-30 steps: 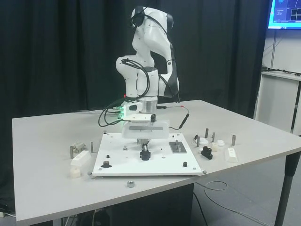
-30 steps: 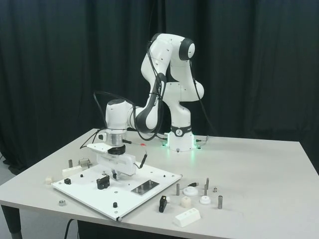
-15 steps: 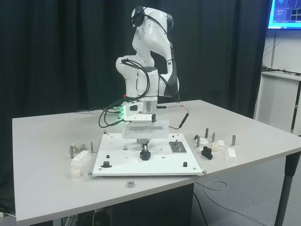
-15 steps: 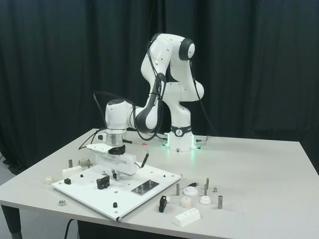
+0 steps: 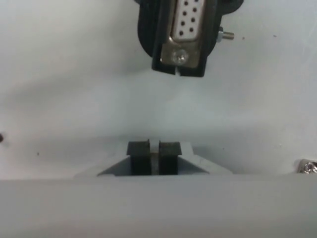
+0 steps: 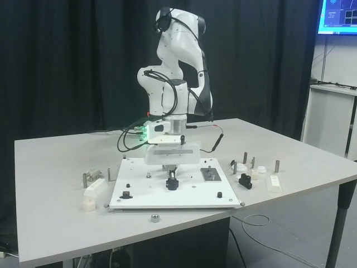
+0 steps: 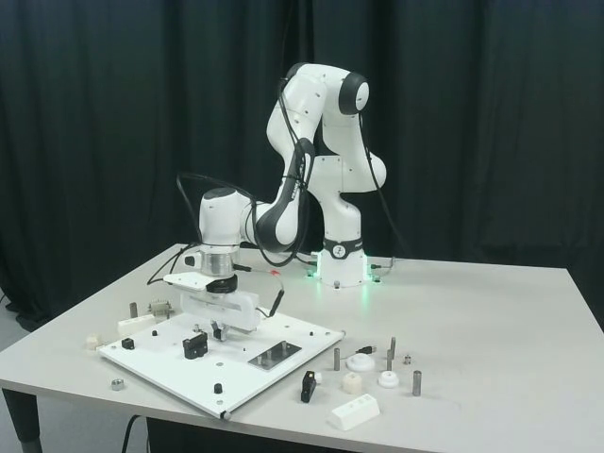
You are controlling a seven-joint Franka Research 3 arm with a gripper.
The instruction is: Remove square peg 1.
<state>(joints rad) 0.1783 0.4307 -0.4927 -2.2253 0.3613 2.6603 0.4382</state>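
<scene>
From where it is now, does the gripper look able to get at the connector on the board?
Probably yes. The gripper hangs low over the white board. Only bare board shows between it and the connector, so nothing seems to stand in the way.

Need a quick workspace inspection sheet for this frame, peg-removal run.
Surface: grey table carrying a white board.
Job's things: square peg 1 cannot be picked out; a connector in a black bracket stands on the board near the gripper.
Clutter: loose pegs and a white block beside the board; nut near the table's front edge.
Gripper: gripper low over the board.
Cables: black cables loop off the wrist.
Surroundings: black curtain, monitor.
</scene>
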